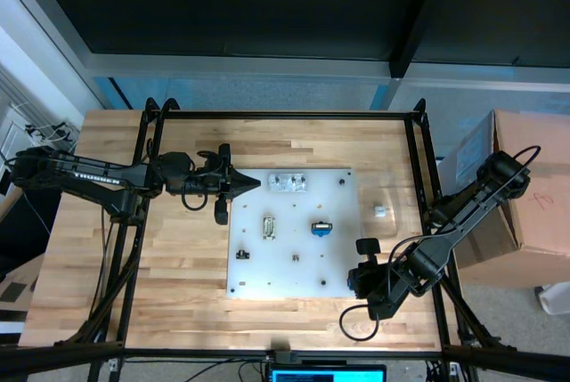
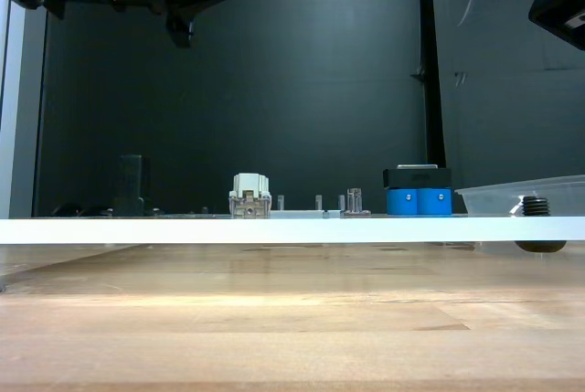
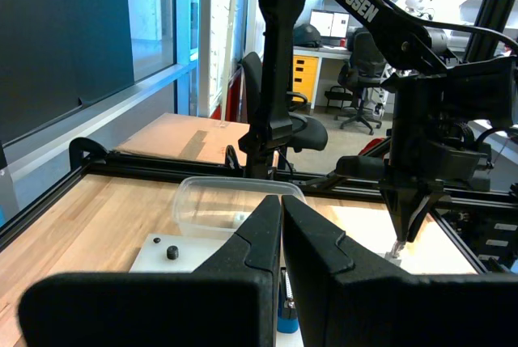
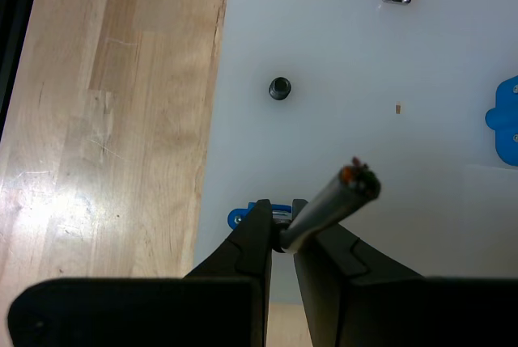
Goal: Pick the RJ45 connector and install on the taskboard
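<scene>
Grey cable stub of the RJ45 connector (image 4: 312, 211) sticks up from between the right hand's (image 4: 279, 230) fingers, which are clamped on it. That hand sits low over the white taskboard's (image 1: 294, 275) near-right corner, fingertips just beside a small blue mount (image 4: 241, 216). Can't tell whether the connector is touching or in its seat. Left hand (image 1: 254, 183) hangs high above the board's left edge, fingers pressed together, nothing between them. Blue block (image 1: 321, 228) mid-board, clear plastic tub (image 3: 218, 201) at the far side, all on the wood tabletop (image 1: 178, 257)
</scene>
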